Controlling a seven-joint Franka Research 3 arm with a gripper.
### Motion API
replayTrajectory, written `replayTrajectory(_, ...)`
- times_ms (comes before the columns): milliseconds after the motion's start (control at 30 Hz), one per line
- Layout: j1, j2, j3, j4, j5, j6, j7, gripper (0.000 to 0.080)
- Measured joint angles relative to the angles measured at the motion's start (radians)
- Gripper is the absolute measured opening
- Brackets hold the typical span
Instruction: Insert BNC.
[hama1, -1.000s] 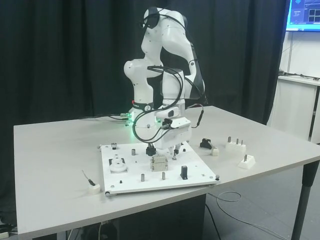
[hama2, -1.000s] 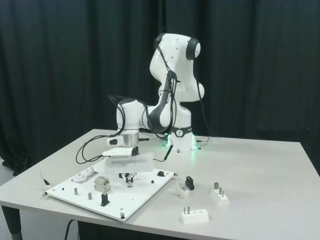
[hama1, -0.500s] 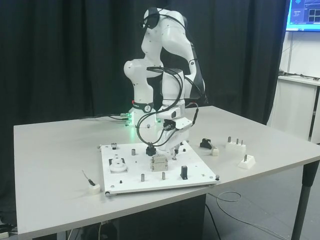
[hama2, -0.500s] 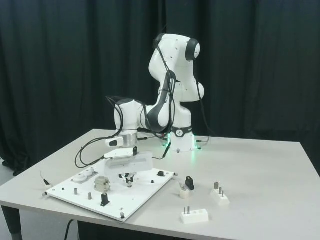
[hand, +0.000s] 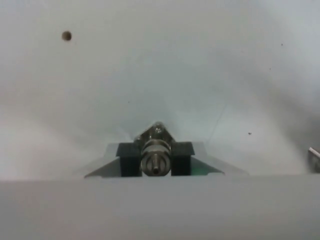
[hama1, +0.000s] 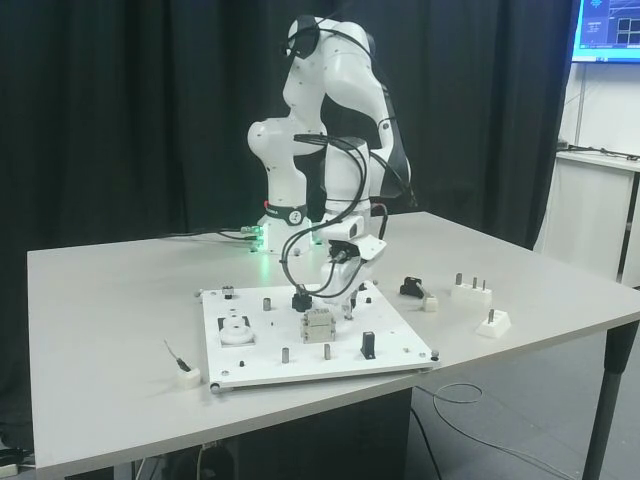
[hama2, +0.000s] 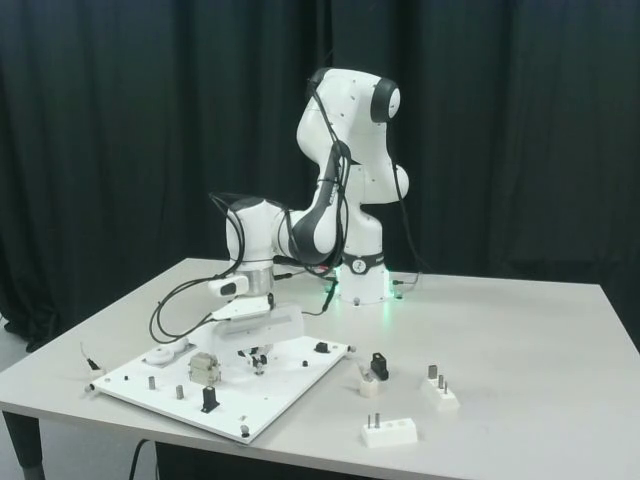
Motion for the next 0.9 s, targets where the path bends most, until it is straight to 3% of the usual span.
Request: replayTrajectory(900, 0.004, 0.001, 0.007, 0.005, -0.107, -0.001, -0.048, 0.0120)
